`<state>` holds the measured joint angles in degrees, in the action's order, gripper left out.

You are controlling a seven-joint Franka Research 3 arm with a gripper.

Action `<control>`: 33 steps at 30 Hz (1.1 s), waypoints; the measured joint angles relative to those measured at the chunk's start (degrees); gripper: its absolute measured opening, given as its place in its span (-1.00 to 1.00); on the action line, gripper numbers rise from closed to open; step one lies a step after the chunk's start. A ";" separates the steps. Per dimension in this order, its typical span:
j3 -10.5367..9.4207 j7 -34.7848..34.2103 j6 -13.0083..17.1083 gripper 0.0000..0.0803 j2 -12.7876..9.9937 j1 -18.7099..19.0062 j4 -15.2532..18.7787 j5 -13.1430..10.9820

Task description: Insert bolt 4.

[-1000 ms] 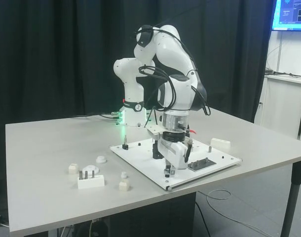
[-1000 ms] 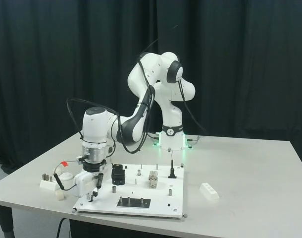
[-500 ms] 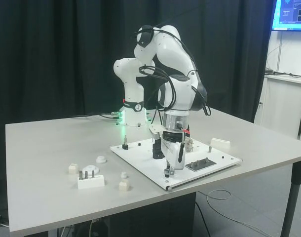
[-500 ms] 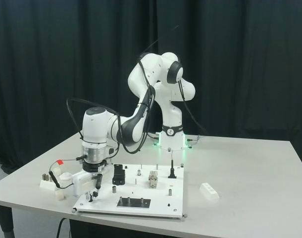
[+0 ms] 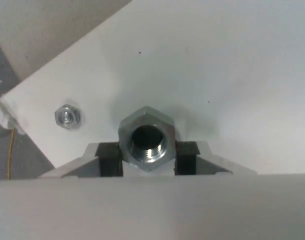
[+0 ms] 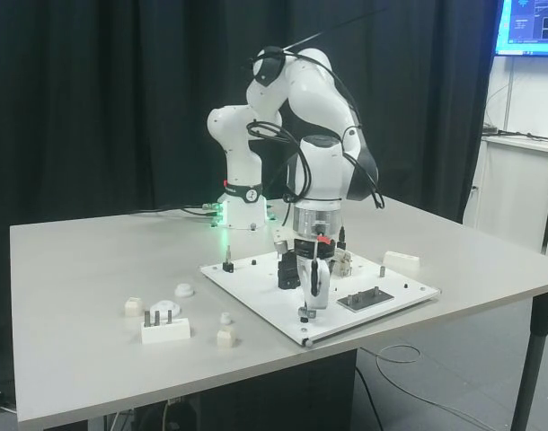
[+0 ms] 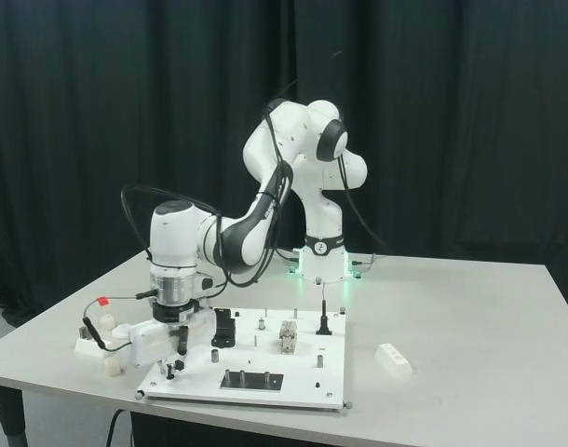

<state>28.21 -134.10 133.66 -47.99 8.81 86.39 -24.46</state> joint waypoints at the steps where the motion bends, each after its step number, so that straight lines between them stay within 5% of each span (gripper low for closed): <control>1: 0.35 -0.02 -0.17 -0.44 -0.16 0.25 -0.12 -0.38; 21: 4.74 -2.44 -3.25 -0.44 -2.22 2.65 -1.86 -6.61; 33: 5.83 -2.92 -4.55 -0.44 -2.88 3.06 -2.63 -8.16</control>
